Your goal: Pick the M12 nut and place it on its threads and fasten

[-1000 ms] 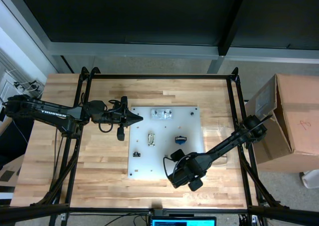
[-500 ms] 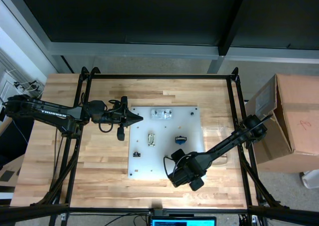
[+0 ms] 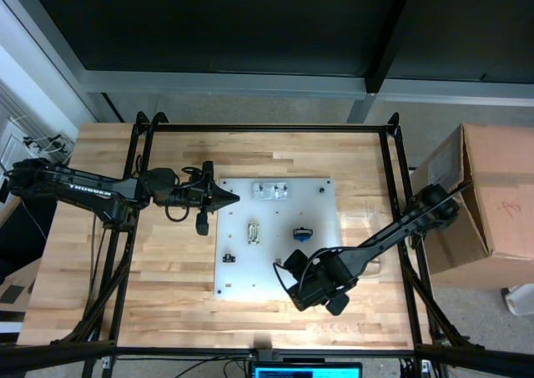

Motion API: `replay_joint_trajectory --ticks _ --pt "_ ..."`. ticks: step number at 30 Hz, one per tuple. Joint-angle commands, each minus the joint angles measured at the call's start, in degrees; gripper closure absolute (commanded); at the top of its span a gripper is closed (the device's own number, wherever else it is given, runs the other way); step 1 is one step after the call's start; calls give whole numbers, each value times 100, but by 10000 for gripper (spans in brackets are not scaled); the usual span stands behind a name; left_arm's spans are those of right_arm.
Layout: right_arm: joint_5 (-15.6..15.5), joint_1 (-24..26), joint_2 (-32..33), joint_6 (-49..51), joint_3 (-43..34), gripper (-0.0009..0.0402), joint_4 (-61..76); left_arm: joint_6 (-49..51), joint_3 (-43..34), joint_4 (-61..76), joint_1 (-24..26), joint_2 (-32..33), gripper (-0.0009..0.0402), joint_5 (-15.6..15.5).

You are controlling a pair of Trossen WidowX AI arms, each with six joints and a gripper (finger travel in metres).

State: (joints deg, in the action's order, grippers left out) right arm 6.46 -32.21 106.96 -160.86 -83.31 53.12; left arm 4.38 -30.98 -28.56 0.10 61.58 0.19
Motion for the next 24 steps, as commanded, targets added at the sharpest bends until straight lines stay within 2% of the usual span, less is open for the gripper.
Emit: replay_joint_trajectory --ticks 1,4,10,16,18,24 --pt "243 9 -92 1290 -17 192 127 0 -2 0 -2 2 393 0" --pt "597 9 -122 2382 -17 193 334 0 -2 -2 -2 2 393 2" --pt "592 4 -122 5152 -4 193 667 0 -2 0 -2 2 393 0" --pt "577 -7 -122 9949 4 193 664 0 -2 0 -2 2 393 0" --pt "601 -9 -122 11068 9 194 645 0 -2 0 0 2 393 0" --pt "120 -4 -122 11571 9 201 610 0 -2 -2 -2 2 393 0"
